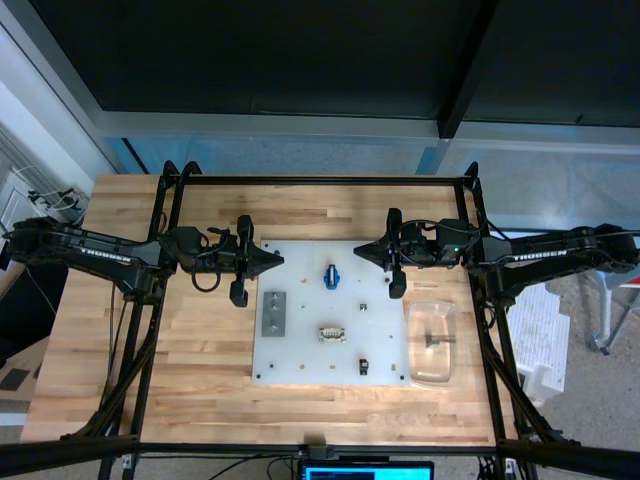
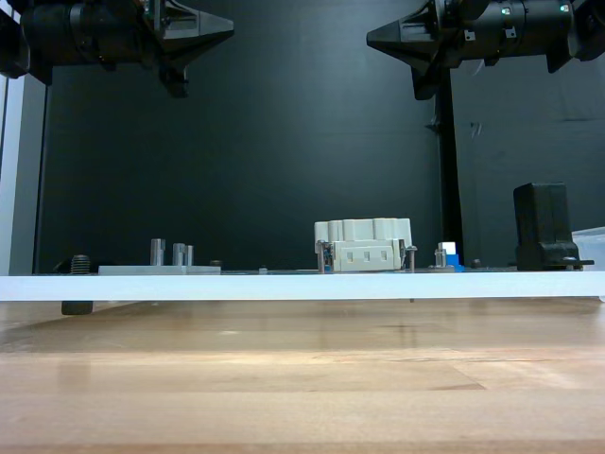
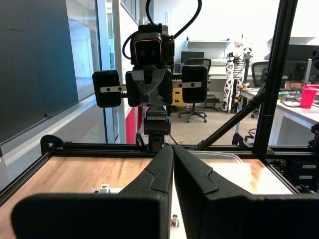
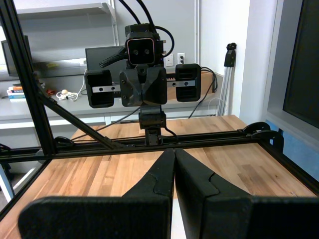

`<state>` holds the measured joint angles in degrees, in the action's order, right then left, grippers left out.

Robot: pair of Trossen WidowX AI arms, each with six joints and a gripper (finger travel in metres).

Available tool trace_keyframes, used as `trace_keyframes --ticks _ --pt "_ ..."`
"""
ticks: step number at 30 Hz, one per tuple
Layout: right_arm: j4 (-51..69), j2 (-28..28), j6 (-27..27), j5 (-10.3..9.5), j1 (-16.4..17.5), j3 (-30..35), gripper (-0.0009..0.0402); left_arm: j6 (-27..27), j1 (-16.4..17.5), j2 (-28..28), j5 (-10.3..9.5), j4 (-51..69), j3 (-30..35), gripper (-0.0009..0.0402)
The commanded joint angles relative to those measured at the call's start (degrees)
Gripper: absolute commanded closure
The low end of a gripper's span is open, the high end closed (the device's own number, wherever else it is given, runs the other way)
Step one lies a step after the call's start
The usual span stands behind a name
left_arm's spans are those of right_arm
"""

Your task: Pick the 16mm bar and install on taskboard

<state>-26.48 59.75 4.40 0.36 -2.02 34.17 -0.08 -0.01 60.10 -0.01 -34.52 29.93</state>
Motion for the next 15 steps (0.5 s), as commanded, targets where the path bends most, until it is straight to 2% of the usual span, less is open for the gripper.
trace_keyframes --ticks 1,15 --pt "-0.85 0.02 -0.37 -1.42 0.17 0.02 0.0393 0.02 0.02 0.00 0.00 0.00 0.02 0.0393" --pt "-0.42 -0.02 0.72 -1.36 0.17 0.02 0.0393 0.02 0.00 0.00 0.00 0.00 0.02 0.0393"
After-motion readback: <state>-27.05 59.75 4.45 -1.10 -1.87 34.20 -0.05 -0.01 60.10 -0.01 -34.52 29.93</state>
